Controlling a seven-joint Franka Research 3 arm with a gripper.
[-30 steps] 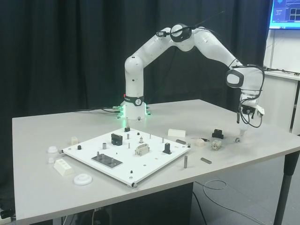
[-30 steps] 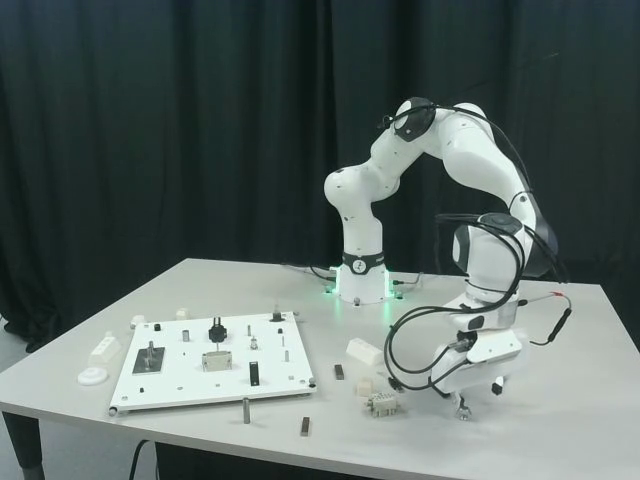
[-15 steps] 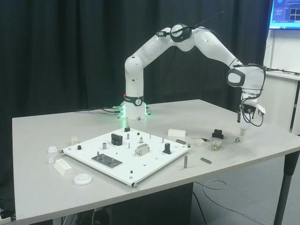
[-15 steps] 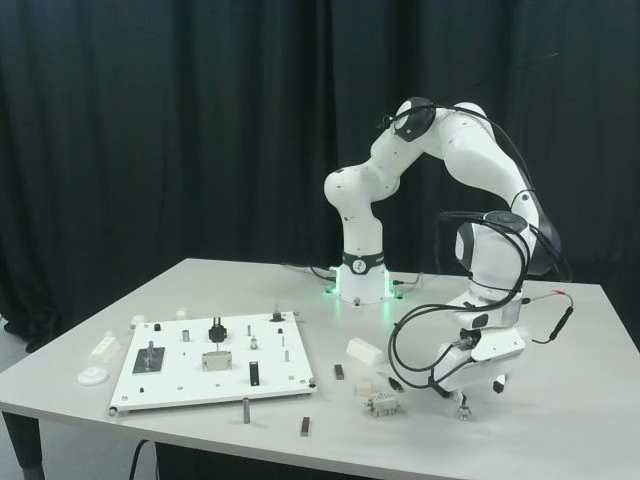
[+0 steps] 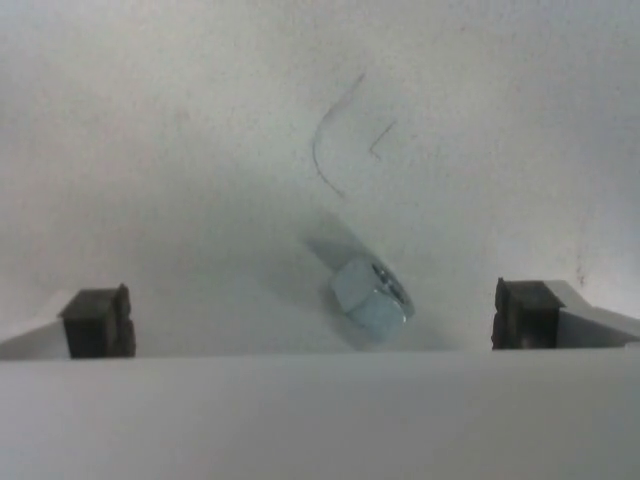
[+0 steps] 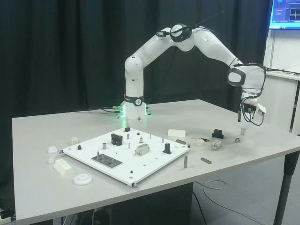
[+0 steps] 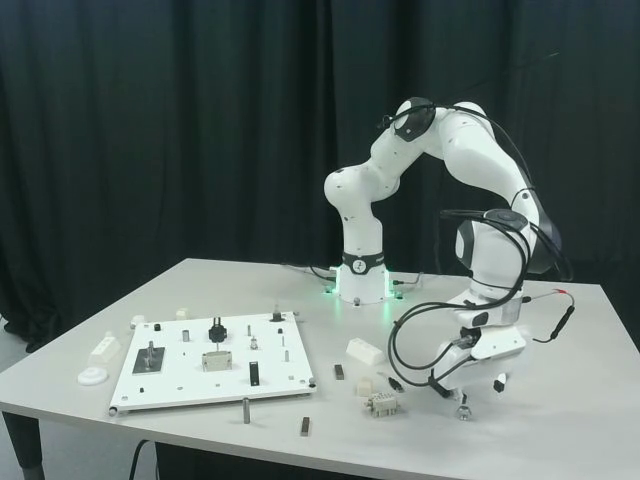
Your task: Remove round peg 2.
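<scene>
The white Franka arm (image 6: 197, 40) reaches out to the far end of the grey table (image 6: 42, 136), well apart from the white square assembly board (image 6: 129, 157), and its two-fingered gripper (image 5: 310, 320) hangs just above the tabletop with the fingers spread wide, holding nothing. In the wrist view a small grey metal peg with a hexagonal end (image 5: 368, 292) lies tilted on the bare table between the two dark fingertips (image 5: 98, 322), touching neither; in the first room view the same peg (image 6: 237, 139) shows as a small piece on the table directly under the gripper (image 6: 242, 125), and in the second room view it (image 7: 462, 412) sits just below the gripper body (image 7: 478, 360). The board carries several small black blocks (image 6: 116, 139), upright grey pins (image 6: 140, 139) and a flat grey metal plate (image 6: 106, 160), all seated on its top face. A white rectangular block (image 6: 177, 133), a black clip (image 6: 217, 133) and short dark bars (image 6: 206, 161) lie loose on the table between board and gripper. No writing can be read on any part; the screen at the upper corner (image 6: 285, 13) shows lines too small to make out.
</scene>
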